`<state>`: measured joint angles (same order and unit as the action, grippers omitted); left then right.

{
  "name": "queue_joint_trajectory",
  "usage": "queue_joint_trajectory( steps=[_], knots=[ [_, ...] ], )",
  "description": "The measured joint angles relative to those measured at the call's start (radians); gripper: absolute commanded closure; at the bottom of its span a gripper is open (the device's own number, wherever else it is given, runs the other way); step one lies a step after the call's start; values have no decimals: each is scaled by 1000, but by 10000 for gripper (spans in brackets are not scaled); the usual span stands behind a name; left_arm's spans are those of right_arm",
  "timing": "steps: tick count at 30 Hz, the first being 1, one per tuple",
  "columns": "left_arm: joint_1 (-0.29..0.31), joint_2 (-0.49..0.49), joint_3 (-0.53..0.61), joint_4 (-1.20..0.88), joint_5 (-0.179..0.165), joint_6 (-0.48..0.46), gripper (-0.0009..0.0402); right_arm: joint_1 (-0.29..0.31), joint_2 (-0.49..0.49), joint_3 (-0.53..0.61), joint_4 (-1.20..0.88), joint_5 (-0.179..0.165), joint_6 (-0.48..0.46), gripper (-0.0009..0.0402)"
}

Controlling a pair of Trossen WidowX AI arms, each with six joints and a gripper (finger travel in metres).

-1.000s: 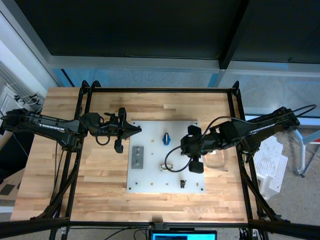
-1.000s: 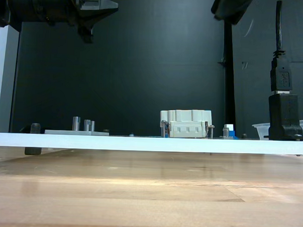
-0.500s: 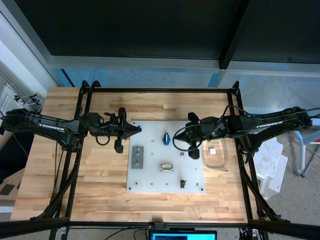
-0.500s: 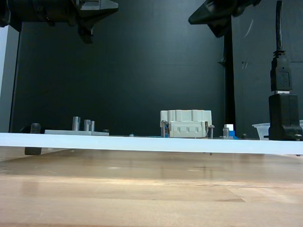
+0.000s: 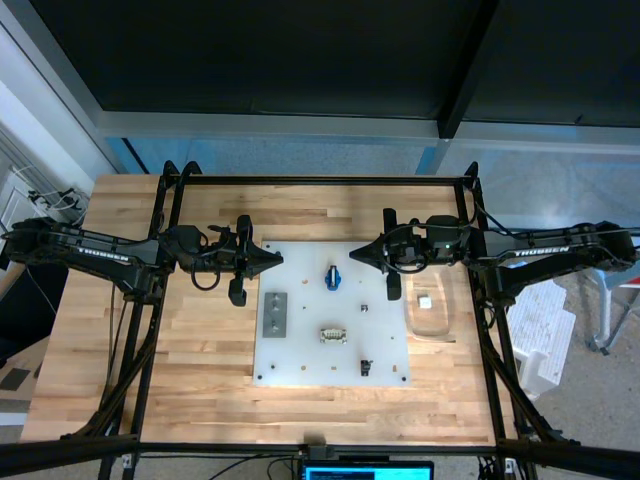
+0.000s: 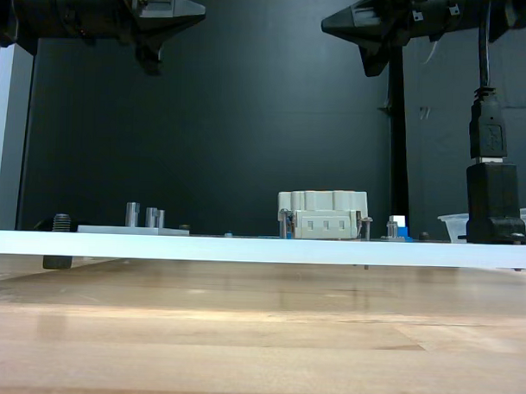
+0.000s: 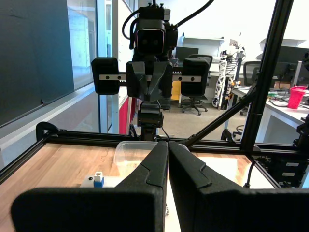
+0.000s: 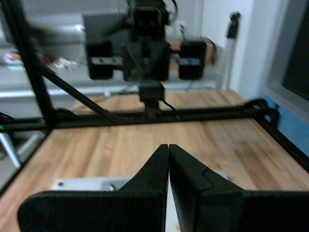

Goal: Pick the USB connector and install on taskboard

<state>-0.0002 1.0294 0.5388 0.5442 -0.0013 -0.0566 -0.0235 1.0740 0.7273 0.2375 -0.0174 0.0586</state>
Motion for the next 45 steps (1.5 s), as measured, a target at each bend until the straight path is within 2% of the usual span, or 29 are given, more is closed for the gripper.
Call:
queue_joint_trajectory(
  steps=[1,6,9,11,15,33,35,37,38,45],
  knots=[
    [0,0,0,0,0,0,393,-9,0,-12,27,-12,7,393],
    [0,0,0,0,0,0,393,-32,-5,-60,120,-17,14,393],
    [0,0,0,0,0,0,393,-31,-7,-80,179,-61,14,393],
    [0,0,0,0,0,0,393,-31,-8,-95,216,-66,13,393],
    [0,0,0,0,0,0,393,-32,-13,-122,270,-55,13,393],
    [0,0,0,0,0,0,393,-18,-13,-131,266,-53,37,393],
    [0,0,0,0,0,0,393,-15,-13,-131,267,-40,37,393],
    [0,0,0,0,0,0,393,-5,-13,-131,268,-6,35,393],
    [0,0,0,0,0,0,393,-2,-13,-131,269,-2,32,393],
    [0,0,0,0,0,0,393,5,-13,-131,269,-26,26,393]
  ],
)
